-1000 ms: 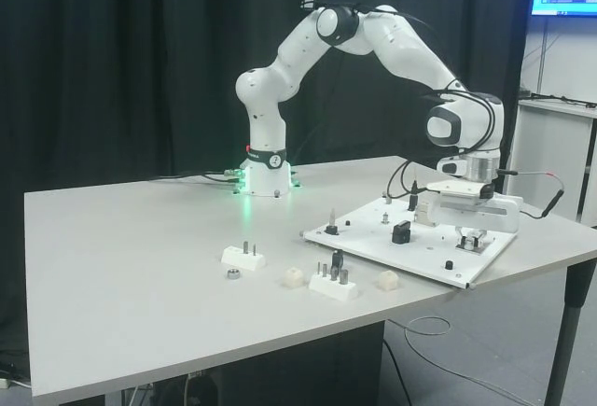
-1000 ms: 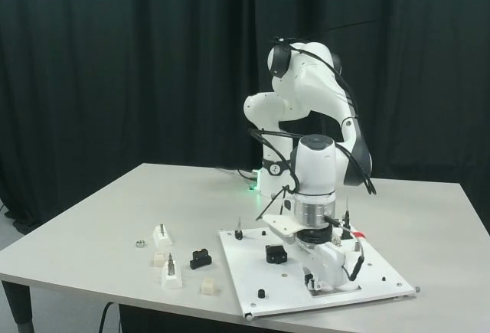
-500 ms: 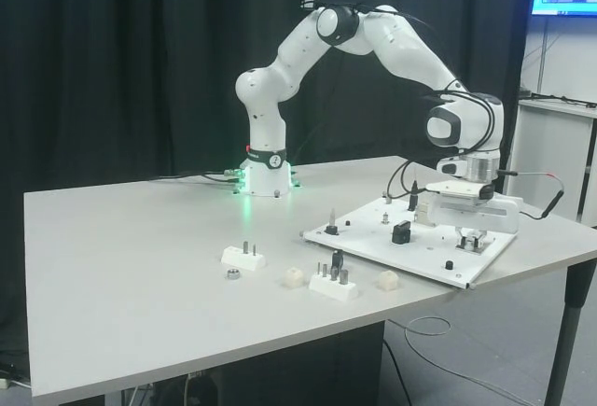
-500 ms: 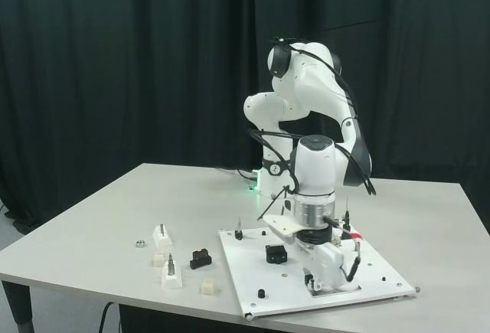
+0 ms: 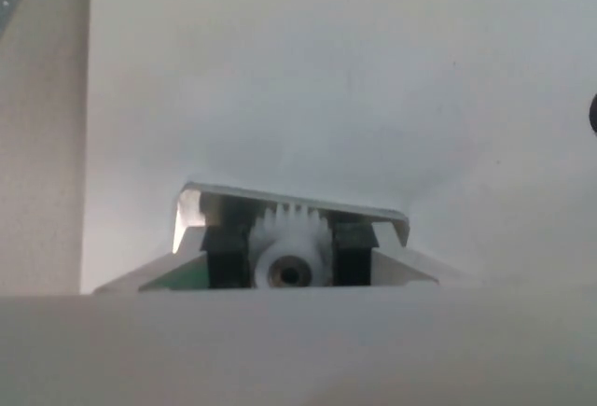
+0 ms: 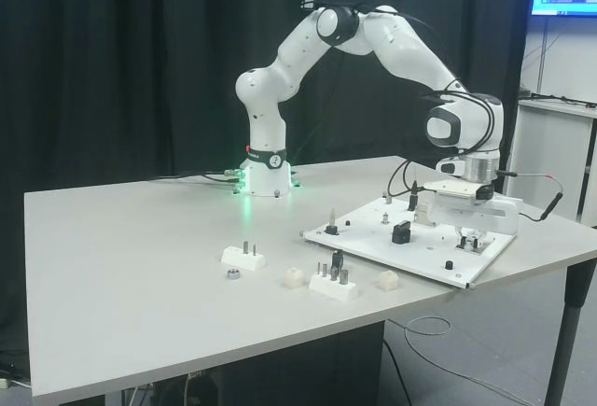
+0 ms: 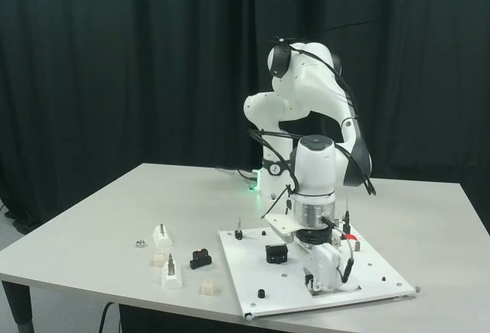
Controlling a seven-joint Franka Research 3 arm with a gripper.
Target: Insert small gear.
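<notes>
Low over the white board point(image 6: 410, 238), gripper point(image 5: 290, 255) pinching the small white gear point(image 5: 290, 249).

Grey table point(image 6: 121, 266), black curtain point(image 6: 140, 61), small white blocks point(image 6: 242, 257), loose nut point(image 6: 232, 273)

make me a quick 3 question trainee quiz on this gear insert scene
1. True or false: the gripper is shut on the gear.
2. Which surface is the gripper over? A) bare table B) white board C) black curtain
3. Fill in: the arm's base has a ____ light.

Key
1. True. In the wrist view the white toothed gear sits between the two black fingers.
2. B. Both room views show the gripper low over the white board, near the board's corner at the table edge.
3. Green, glowing at the arm's base.
</notes>
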